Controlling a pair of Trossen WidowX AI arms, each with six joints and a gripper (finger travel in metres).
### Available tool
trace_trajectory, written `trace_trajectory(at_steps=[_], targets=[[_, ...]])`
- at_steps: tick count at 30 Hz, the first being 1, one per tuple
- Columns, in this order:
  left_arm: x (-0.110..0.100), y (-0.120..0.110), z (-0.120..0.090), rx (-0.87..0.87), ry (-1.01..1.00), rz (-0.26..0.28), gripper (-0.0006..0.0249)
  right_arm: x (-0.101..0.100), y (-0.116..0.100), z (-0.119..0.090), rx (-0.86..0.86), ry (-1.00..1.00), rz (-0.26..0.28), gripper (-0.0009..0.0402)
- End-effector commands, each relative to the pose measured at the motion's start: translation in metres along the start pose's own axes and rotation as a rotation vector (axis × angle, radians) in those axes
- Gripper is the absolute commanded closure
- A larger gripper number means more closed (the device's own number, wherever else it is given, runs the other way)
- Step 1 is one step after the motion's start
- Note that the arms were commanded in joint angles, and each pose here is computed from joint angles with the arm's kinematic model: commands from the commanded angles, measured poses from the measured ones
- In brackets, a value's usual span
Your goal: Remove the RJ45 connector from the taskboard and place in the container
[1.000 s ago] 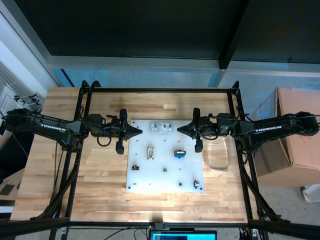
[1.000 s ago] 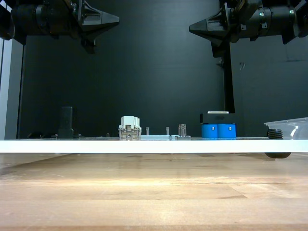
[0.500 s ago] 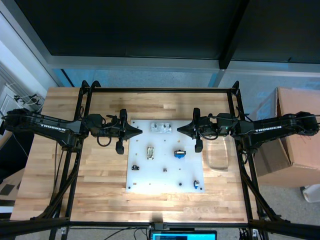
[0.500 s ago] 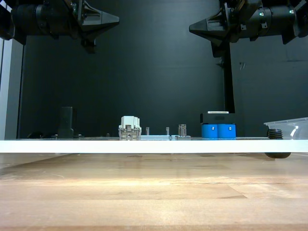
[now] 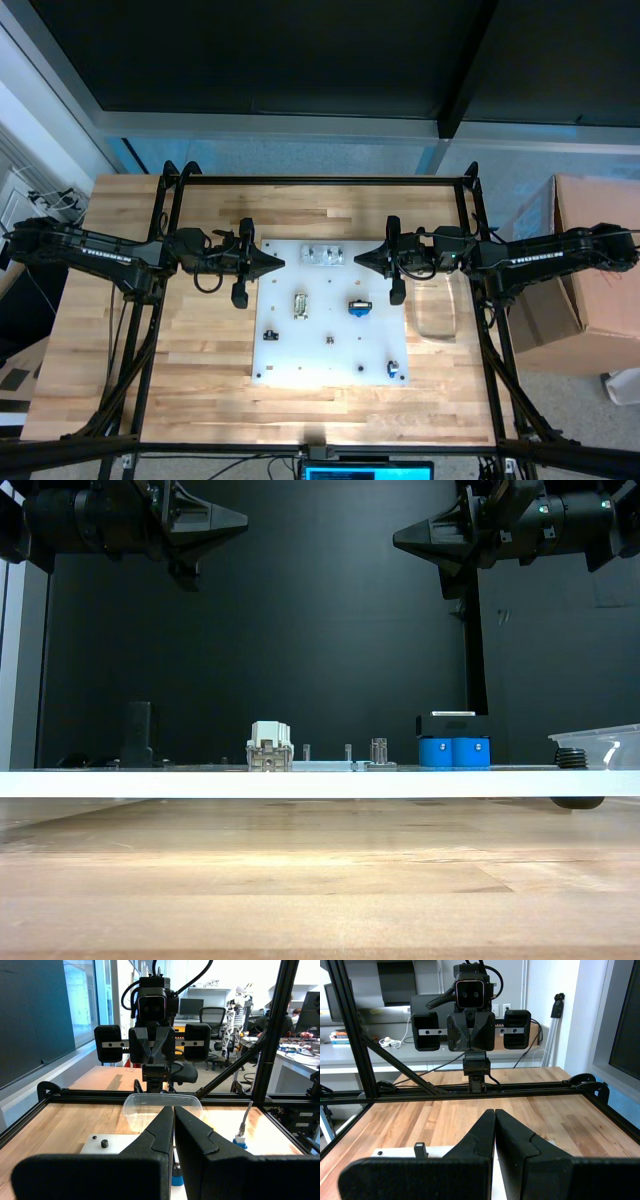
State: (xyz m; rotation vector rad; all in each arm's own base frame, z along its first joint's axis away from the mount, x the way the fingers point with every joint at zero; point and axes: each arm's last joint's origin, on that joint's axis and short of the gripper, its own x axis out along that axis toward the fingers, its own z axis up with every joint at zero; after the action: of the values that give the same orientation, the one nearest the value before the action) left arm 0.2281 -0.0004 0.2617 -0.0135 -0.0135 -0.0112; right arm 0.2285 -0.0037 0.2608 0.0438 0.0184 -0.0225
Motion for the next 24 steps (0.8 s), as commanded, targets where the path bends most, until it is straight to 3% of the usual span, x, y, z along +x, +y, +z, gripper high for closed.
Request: trace_trajectory(at_steps=[1, 24], targets=[[0.0000, 0.0001, 0.0002, 0.000, -0.001, 0.000, 0.0243, 0.0001, 0.0002, 0.0001, 0.000, 0.000, 0.000, 0.0393], [0.0000, 0.0001, 0.0002, 0.000, -0.001, 0.001, 0.0243, 0.0011, 0.0007, 0.0005, 0.023, 0.042, 0.000, 0.0394]])
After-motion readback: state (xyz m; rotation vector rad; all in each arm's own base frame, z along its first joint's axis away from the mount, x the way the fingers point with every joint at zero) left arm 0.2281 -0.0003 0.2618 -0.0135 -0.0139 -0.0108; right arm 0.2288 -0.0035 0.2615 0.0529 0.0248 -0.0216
